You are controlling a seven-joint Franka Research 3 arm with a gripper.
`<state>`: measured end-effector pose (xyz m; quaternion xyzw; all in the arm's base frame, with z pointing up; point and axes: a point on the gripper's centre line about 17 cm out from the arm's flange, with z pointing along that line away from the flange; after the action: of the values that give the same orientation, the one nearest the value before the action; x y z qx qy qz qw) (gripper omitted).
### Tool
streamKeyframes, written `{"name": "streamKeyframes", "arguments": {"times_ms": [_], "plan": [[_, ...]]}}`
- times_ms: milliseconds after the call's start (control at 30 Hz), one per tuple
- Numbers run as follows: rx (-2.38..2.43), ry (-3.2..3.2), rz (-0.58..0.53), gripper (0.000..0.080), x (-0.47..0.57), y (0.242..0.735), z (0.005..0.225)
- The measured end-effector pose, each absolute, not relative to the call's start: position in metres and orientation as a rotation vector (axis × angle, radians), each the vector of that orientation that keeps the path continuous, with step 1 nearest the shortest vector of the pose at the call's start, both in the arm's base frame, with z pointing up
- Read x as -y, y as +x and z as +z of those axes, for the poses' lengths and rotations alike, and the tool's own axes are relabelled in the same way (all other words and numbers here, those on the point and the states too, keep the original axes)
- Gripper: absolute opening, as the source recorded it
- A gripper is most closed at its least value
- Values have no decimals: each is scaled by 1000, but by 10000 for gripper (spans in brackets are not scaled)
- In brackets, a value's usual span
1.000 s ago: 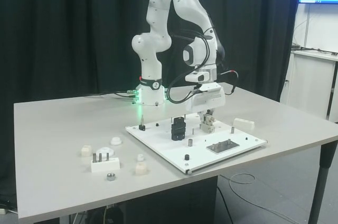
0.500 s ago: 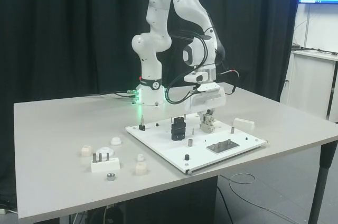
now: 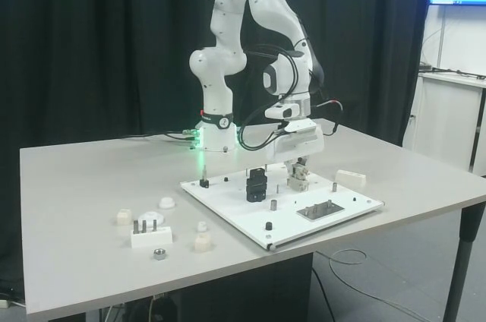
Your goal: Insert waterproof.
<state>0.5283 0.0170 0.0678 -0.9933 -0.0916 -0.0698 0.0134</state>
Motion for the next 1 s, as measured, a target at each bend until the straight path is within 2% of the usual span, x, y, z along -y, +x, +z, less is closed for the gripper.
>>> {"name": "streamKeyframes", "arguments": {"times_ms": [1000], "plan": [[258,-3076,-225,314,-17,529,68]]}}
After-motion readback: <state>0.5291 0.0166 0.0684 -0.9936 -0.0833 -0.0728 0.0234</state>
